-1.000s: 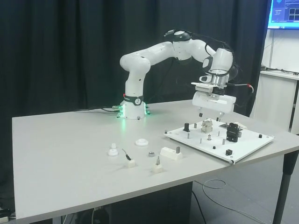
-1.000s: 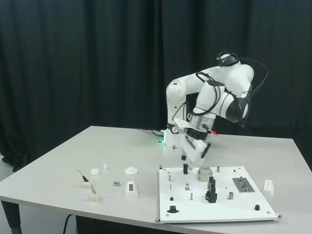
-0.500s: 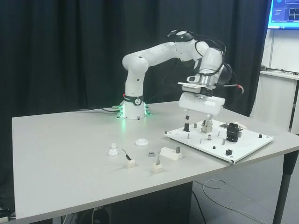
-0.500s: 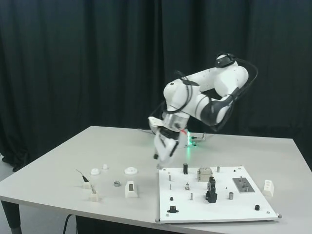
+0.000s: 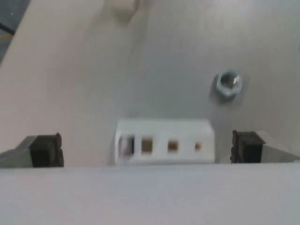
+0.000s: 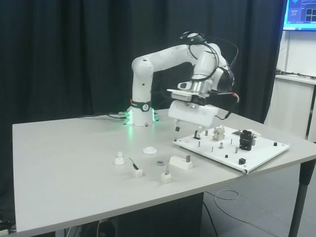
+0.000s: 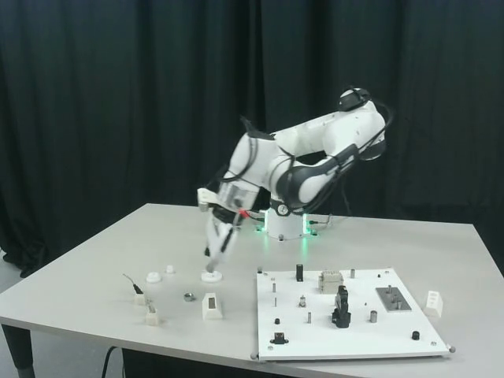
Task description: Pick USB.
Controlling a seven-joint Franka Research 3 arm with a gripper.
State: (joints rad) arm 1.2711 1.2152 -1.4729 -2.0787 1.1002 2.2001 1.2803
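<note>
We see a grey table before black curtains, carrying a white board of small fixtures. The USB sits in the white block beside a nut. Our gripper, spread wide and empty, has swung off the board to hang over that block.

White jointed arm, black cables, green-lit base.

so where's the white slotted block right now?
The white slotted block sits on the grey table just off the white board, beside the nut; in the wrist view it lies between the open gripper fingertips.
</note>
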